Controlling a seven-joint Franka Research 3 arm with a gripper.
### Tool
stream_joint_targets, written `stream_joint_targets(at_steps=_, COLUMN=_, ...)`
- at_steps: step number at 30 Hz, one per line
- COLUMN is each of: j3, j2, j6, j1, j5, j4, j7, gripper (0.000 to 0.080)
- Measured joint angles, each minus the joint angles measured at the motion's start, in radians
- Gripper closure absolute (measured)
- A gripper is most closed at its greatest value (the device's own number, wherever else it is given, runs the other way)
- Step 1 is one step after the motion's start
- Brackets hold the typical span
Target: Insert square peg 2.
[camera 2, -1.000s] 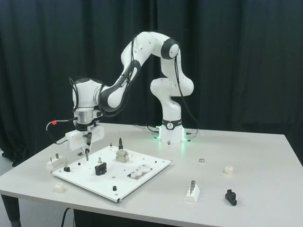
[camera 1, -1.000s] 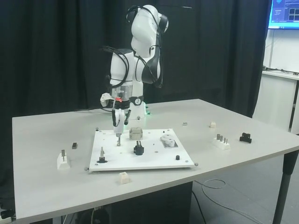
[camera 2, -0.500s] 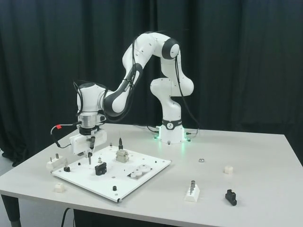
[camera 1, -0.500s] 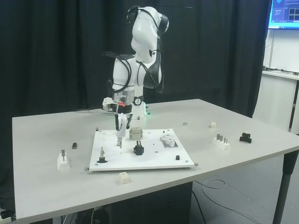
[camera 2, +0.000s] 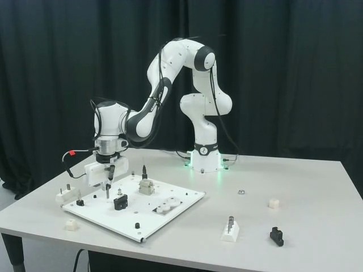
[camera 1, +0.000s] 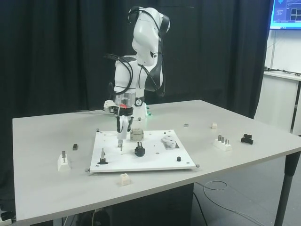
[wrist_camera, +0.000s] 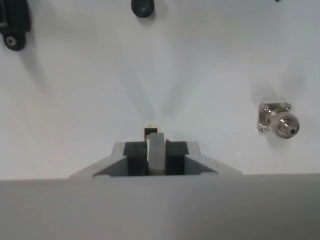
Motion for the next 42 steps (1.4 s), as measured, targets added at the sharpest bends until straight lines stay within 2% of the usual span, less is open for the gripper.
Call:
stream_joint_targets(at_steps=15, j3=0.006, j2=0.015, j6=0.031, j1=0.0, j5=0.002, j4=0.0, j7=0.001, gripper=0.0732)
stream_joint_targets(at_steps=42, j3=0.011, j2=0.024, j6=0.051, j1=-0.002, j5=0.01, j4=0.0, j7=0.004, gripper=0.0732)
